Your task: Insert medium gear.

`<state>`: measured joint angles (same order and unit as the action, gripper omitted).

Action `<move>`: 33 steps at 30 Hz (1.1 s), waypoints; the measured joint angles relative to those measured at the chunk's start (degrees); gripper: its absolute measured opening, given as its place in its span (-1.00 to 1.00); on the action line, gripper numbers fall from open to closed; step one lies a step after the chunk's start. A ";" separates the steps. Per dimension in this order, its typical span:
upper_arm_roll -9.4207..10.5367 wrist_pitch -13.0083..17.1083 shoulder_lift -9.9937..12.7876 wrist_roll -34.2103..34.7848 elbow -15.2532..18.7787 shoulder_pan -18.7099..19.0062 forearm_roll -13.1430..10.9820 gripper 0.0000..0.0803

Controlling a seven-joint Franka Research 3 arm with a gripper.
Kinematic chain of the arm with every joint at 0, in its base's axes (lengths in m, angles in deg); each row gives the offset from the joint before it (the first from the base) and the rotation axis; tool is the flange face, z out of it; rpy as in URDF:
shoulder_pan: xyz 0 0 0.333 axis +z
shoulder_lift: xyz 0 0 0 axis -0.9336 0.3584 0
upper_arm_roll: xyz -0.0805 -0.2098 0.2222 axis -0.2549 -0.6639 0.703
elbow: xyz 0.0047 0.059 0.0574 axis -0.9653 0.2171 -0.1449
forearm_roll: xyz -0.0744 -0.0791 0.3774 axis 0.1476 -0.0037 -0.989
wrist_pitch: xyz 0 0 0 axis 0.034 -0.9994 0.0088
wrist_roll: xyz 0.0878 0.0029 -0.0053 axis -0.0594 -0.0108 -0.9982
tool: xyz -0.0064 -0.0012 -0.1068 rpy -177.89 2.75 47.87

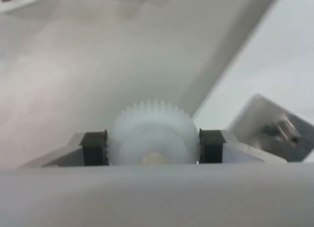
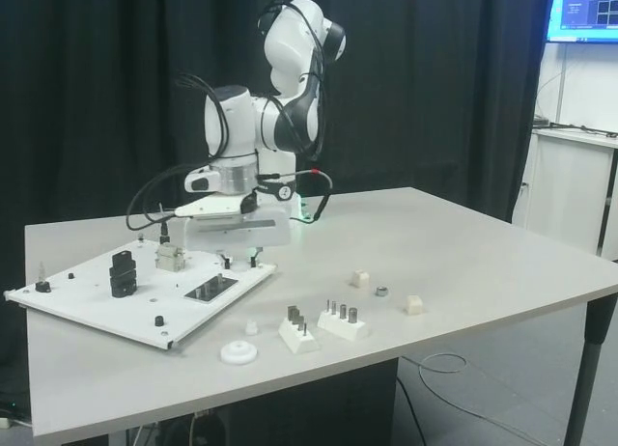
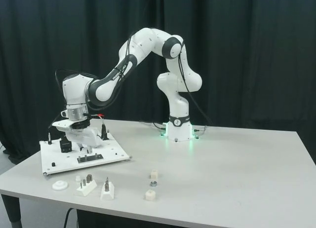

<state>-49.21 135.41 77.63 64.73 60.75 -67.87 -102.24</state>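
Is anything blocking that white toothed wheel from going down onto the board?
Nothing visible blocks it. The end effector grips the white gear between its black fingertips above the white board. In the wrist view, only bare board shows below it; the exact peg cannot be made out.

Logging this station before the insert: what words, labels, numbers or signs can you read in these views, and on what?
Nothing can be read.
Arm link lettering: dark characters along the white link, too small to read.
Wall screen: lines of text, too small to read.
White board: no markings visible.
Medium gear in the claw: no markings visible.
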 joint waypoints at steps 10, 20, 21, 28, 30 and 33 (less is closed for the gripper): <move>-1.04 -1.43 -0.06 9.84 0.02 -0.68 -0.13 -0.01; -1.31 -1.08 -0.05 15.18 1.50 -2.31 -0.16 -0.01; -1.31 -0.87 -0.05 15.18 1.74 -2.52 -0.17 -0.01; -1.31 2.93 -0.05 14.75 4.46 -3.35 -0.39 -0.01; -1.27 4.37 -0.06 14.30 5.33 -3.34 -0.58 -0.01; -1.16 6.28 -0.06 13.34 6.60 -3.32 -1.03 -0.01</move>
<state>-50.38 141.68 77.57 78.07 67.35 -71.19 -103.27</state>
